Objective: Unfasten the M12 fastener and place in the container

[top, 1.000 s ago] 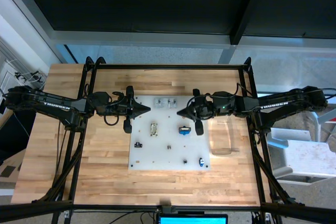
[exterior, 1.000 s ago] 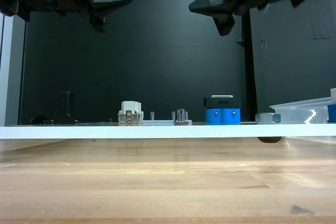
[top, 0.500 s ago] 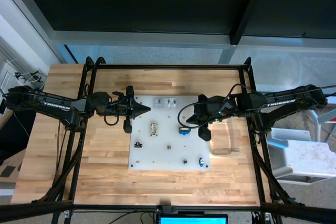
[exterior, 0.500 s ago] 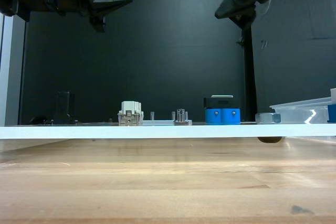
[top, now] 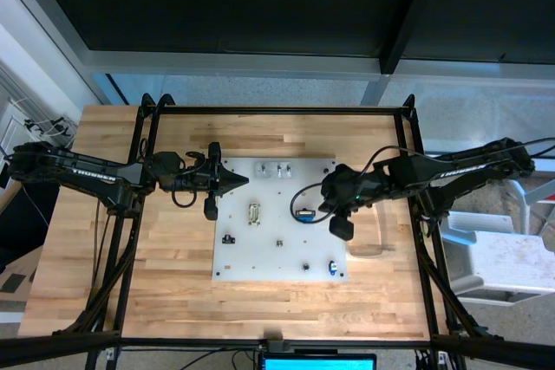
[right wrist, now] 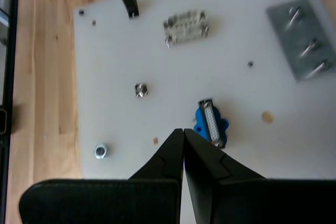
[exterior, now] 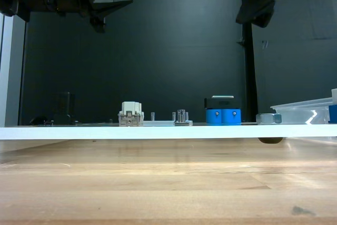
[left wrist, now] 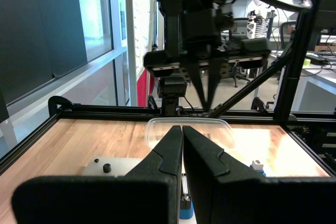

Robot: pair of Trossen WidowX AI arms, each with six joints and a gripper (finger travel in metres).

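The small silver nut [right wrist: 101,151] sits on its stud at the near right edge of the white board [top: 251,257], outside the clear plastic rectangular bin [top: 368,245] just beside it. Farther in, my right gripper [right wrist: 183,131] hangs above the blue connector [right wrist: 211,127], jaws pressed together. My left gripper [left wrist: 182,129] hovers at the board's left edge, jaws closed too.

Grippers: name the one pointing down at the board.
The right gripper, shut, points down over the white board; the left gripper, also shut, hangs level above the board's left edge.

place: lab | cues: black-framed wooden table [top: 173,283], task board [top: 251,262], office desks [left wrist: 321,72] behind
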